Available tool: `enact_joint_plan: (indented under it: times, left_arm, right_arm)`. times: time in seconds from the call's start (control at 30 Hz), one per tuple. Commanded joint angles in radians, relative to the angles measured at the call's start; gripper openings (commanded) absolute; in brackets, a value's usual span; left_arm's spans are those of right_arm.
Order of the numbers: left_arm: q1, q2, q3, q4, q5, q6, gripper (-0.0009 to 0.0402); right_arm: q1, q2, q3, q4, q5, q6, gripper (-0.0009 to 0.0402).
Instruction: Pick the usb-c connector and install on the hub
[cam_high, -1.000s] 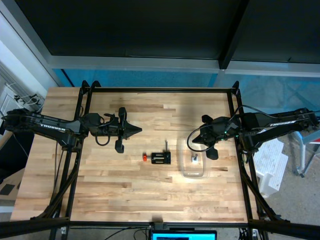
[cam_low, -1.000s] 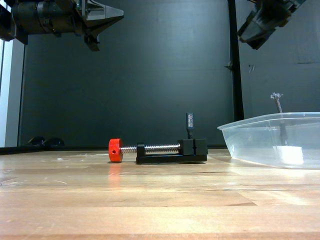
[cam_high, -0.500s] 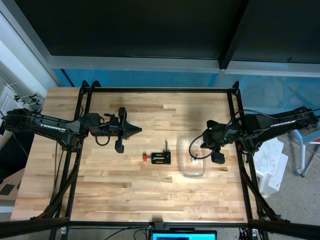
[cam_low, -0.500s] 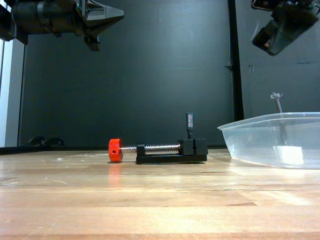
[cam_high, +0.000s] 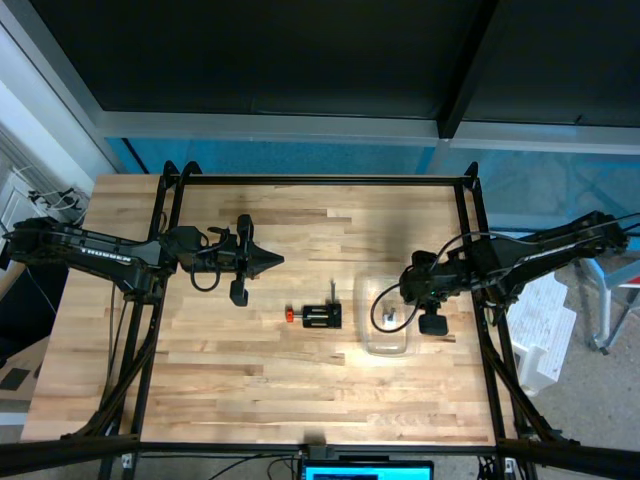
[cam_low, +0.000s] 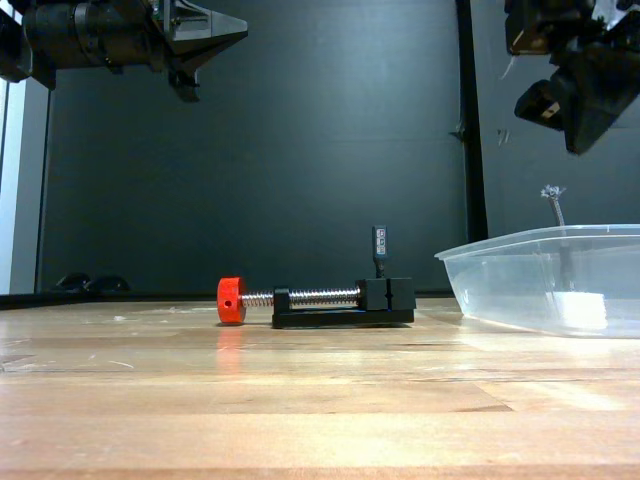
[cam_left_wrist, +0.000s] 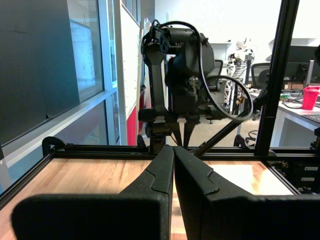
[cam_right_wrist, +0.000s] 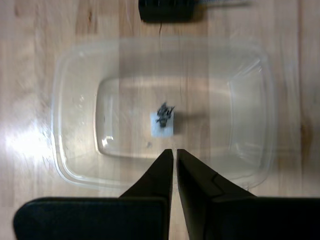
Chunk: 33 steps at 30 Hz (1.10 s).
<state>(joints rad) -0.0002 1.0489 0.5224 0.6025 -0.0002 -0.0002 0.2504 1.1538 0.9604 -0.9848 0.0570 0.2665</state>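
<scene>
Connector (cam_right_wrist: 162, 122) lies free in clear tub (cam_right_wrist: 75, 125), cable stub upright, directly under right gripper (cam_right_wrist: 173, 151) and just ahead of its tips. Its jaws are pressed together; I'd say they must spread before descending. Tub sits at 3 o'clock from vise (cam_high: 320, 317). Left gripper (cam_left_wrist: 173, 147) hovers high at the vise's 10 o'clock, jaws pressed together. Right arm is nearer.

My left gripper (cam_left_wrist: 173, 148), matt black plastic, hangs high over the table's left side. My right gripper (cam_right_wrist: 174, 151), the same matt black, hangs over the tub (cam_right_wrist: 59, 100) of clear glossy plastic. The usb-c connector (cam_right_wrist: 162, 125) lies free inside it: a matt white block with a dark stub. The table (cam_high: 250, 370) is smooth pale wood with a slight sheen. The clamp (cam_low: 390, 295) is matt black, its screw (cam_low: 315, 297) bright threaded metal, its knob (cam_low: 231, 300) red plastic.
</scene>
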Motion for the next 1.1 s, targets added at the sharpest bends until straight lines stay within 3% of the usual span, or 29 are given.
enact_joint_plan:
  times: [0.03,0.3,0.47,1.1]
  left_arm:
    - [0.0,0.0,0.0,0.0,0.0,0.0,0.0]
    - [0.0,0.0,0.0,0.0,0.0,0.0,0.0]
    - [0.0,0.0,0.0,0.0,0.0,0.0,0.0]
    - [0.0,0.0,0.0,0.0,0.0,0.0,0.0]
  right_arm:
    - [0.001,0.035,0.0,-0.002,0.0,0.014,0.0045]
    - [0.01,0.126,0.0,0.002,0.003,0.046,0.0131]
    - [0.013,0.165,0.0,0.031,0.004,0.073,0.0164]
    - [0.023,0.221,-0.004,0.061,0.004,0.096,0.019]
